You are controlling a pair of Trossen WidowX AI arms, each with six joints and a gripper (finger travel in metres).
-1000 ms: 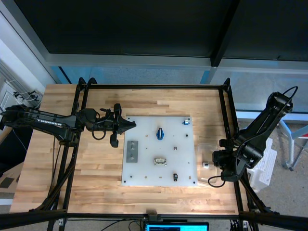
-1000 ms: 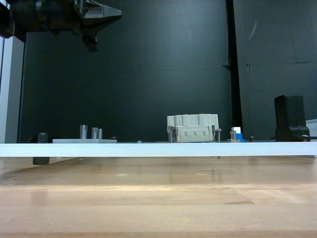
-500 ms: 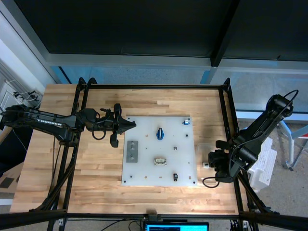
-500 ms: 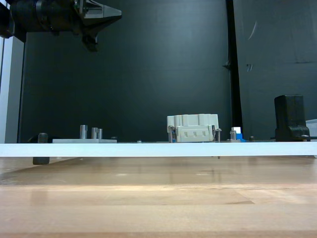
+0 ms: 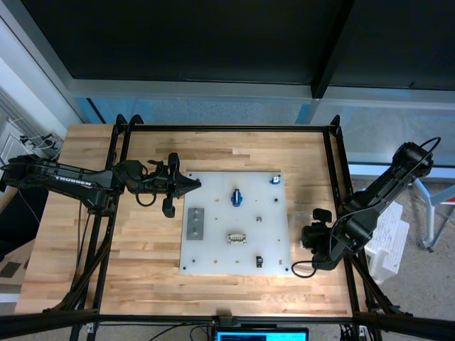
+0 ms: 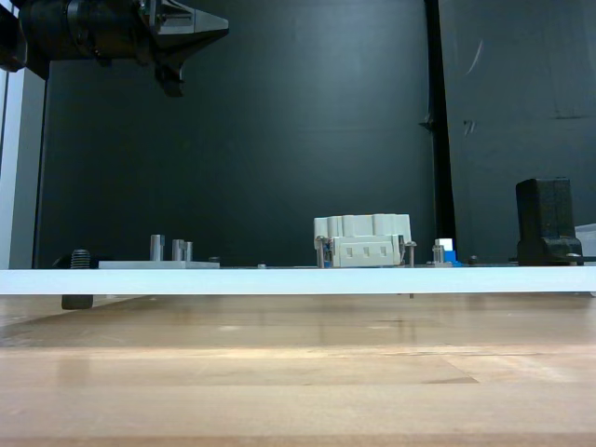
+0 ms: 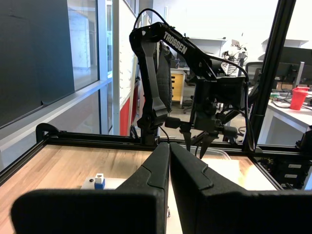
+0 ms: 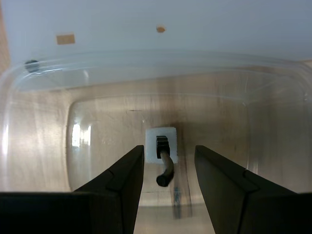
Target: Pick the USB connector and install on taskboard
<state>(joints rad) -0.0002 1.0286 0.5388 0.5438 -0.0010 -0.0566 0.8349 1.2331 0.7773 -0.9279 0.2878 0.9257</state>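
Right end effector [image 8: 169, 151], spread, frames the USB connector [image 8: 164, 166] straight ahead in the clear tray [image 8: 39, 73]; left end effector [image 5: 193, 184], pressed together, hovers far off by the taskboard [image 5: 213, 202].

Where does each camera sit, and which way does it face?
High: above near edge, looking down at the taskboard; both arms.
Low: table height, level across board; left claw overhead.
Left wrist: along shut left claw toward the right arm.
Right wrist: down past open right claw into the clear tray.
High and low share the beige connector.
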